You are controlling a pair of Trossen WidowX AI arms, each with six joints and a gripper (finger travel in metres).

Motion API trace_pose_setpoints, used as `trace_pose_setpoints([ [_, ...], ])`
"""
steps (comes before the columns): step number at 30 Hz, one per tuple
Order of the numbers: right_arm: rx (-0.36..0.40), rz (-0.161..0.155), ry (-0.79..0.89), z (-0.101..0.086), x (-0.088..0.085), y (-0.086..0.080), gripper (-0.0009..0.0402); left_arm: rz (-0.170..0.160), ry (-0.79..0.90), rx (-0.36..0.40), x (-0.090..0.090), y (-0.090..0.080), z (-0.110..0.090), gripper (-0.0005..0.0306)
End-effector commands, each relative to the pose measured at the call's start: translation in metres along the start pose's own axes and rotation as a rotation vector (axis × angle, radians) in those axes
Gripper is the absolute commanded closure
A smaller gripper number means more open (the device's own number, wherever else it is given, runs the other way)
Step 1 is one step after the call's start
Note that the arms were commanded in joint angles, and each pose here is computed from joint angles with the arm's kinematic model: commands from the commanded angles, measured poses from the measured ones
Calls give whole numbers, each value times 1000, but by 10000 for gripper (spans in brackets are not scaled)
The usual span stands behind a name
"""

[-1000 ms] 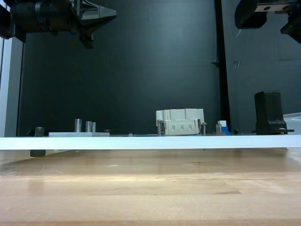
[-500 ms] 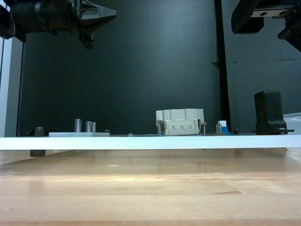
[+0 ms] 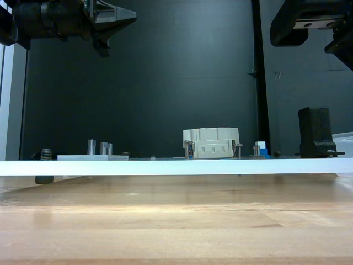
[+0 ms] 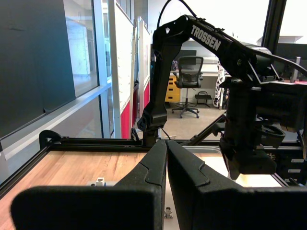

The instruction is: Pick the 16mm bar and install on taskboard

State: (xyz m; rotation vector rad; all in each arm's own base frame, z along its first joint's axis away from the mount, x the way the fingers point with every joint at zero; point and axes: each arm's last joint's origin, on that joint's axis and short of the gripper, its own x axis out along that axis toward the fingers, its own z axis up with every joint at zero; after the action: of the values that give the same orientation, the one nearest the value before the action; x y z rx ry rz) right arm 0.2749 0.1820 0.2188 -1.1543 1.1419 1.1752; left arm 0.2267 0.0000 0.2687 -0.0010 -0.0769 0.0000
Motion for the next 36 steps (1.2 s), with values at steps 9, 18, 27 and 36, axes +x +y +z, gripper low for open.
trace_pose_setpoints([
  [9,-4,2,-23,0,5,1,393,0,0,0,0,0,0,300],
  [18,-4,1,-22,0,7,1,393,0,0,0,0,0,0,300],
  [27,-1,-3,-23,-2,10,1,393,0,0,0,0,0,0,300],
  [36,4,-1,-21,-3,10,0,393,0,0,0,0,0,0,300],
])
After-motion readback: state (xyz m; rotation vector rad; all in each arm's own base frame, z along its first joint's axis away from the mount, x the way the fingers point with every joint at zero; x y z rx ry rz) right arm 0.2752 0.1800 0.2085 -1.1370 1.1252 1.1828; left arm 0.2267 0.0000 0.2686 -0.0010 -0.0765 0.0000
